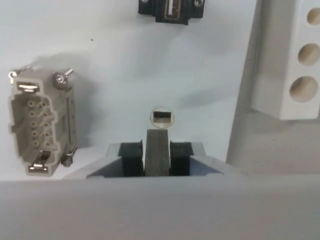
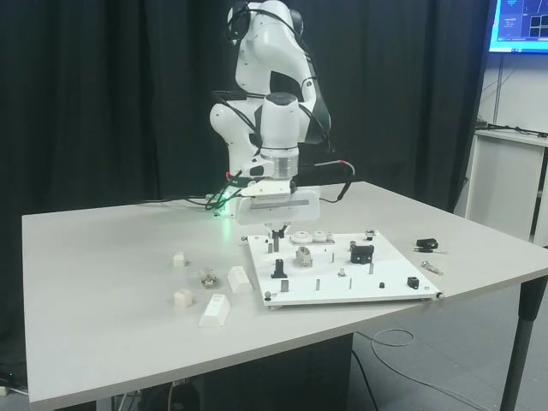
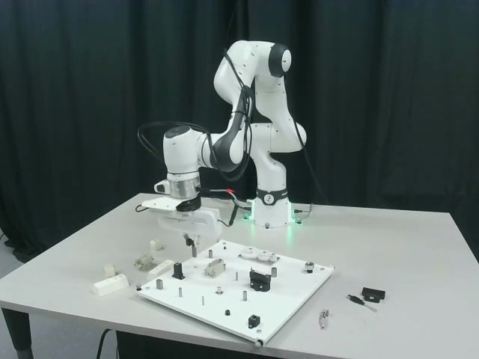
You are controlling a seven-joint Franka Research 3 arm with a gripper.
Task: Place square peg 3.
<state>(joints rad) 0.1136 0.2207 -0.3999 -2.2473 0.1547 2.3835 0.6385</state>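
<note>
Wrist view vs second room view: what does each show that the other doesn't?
Wrist only: the square hole in the board just ahead of the peg, the peg clamped between black fingers, and the pins inside the grey connector.
Second room only: the whole white arm, its base on the grey table, loose white blocks beside the board.
Both: gripper low over the white board.

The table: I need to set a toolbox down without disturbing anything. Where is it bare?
The table is bare on its whole near-left stretch and behind the small white blocks. It is crowded on the white board, and tools lie beside the board's far edge.
</note>
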